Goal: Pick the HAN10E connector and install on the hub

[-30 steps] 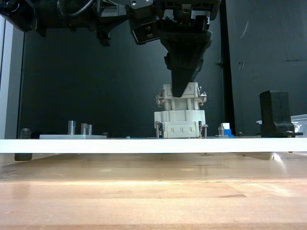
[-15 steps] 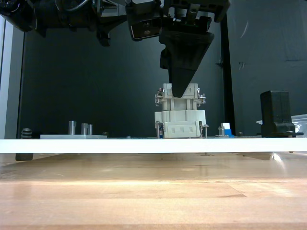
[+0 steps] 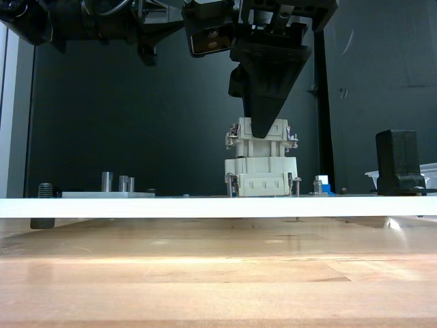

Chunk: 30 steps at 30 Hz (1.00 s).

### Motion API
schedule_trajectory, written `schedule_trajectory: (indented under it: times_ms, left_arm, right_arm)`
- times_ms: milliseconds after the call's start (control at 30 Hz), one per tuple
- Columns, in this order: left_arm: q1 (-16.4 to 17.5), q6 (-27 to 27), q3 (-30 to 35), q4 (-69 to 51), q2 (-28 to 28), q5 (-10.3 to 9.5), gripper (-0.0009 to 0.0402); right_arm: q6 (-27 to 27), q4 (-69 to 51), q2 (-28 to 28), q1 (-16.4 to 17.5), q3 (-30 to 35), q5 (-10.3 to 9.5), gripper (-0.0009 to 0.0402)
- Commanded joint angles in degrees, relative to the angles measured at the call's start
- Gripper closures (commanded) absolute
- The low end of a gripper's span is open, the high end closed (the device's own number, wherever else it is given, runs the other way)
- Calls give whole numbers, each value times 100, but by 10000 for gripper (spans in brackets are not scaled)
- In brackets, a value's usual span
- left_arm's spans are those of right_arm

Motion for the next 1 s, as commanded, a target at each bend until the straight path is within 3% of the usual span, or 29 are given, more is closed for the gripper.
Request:
schedule_trajectory:
  times_ms: [33, 1000]
  left_arm:
    - [2, 0, 0, 2, 0, 2, 393]
    - [2, 0, 0, 2, 0, 0, 393]
  right_arm:
    - [4, 24, -11, 0, -2, -7, 368]
    - [28, 170, -11, 28, -155, -33, 368]
